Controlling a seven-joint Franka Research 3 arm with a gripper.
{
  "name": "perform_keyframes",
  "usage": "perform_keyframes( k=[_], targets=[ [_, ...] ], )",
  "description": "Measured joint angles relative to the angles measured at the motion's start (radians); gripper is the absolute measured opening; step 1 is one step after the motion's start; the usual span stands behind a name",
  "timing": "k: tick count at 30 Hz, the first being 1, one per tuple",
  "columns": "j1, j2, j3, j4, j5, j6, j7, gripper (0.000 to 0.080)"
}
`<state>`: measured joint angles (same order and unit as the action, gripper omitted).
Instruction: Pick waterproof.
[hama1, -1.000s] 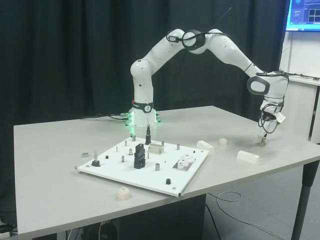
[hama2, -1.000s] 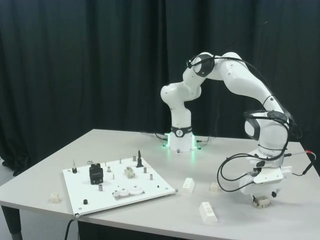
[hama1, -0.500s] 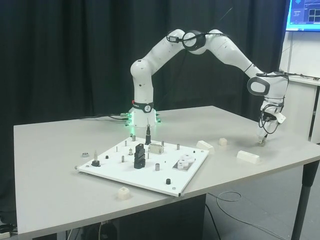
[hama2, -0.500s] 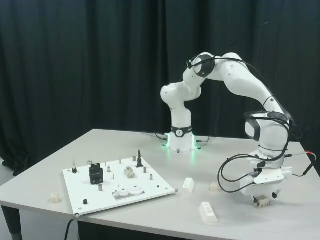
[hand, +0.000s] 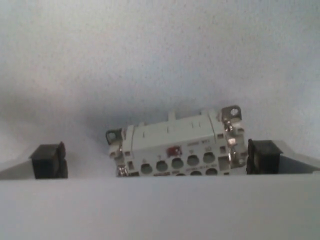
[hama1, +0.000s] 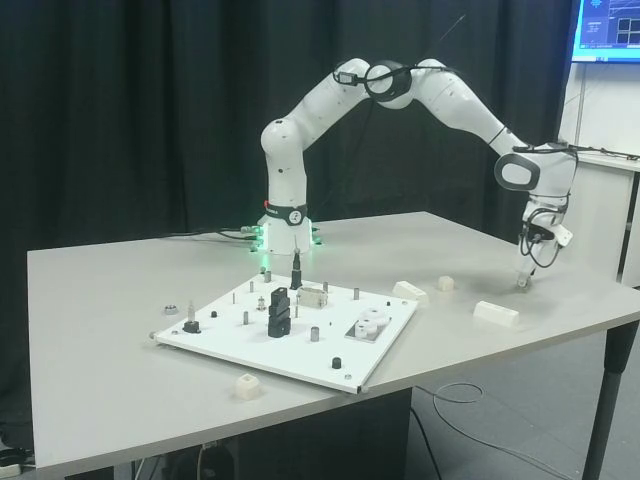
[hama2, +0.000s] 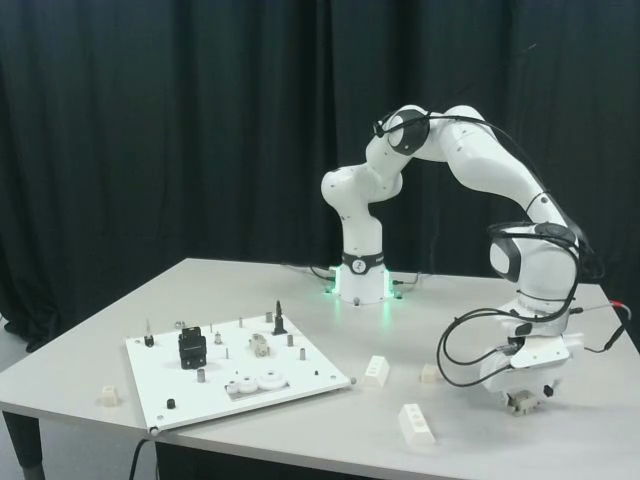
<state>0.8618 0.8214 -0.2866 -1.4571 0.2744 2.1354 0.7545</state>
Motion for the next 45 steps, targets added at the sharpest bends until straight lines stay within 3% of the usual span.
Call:
perform_keyframes(
  k=[20,33,45],
  targets=[
    [0.015,0.003,0.0,0.009,-0.03,0.0,-0.08,0.08],
    [0.027,0.026,0.0,0.032,-0.062,0.002,-0.153,0.08],
    [0.027,0.029,-0.01,0.04,-0.085,0.001,-0.158,0.08]
  ],
)
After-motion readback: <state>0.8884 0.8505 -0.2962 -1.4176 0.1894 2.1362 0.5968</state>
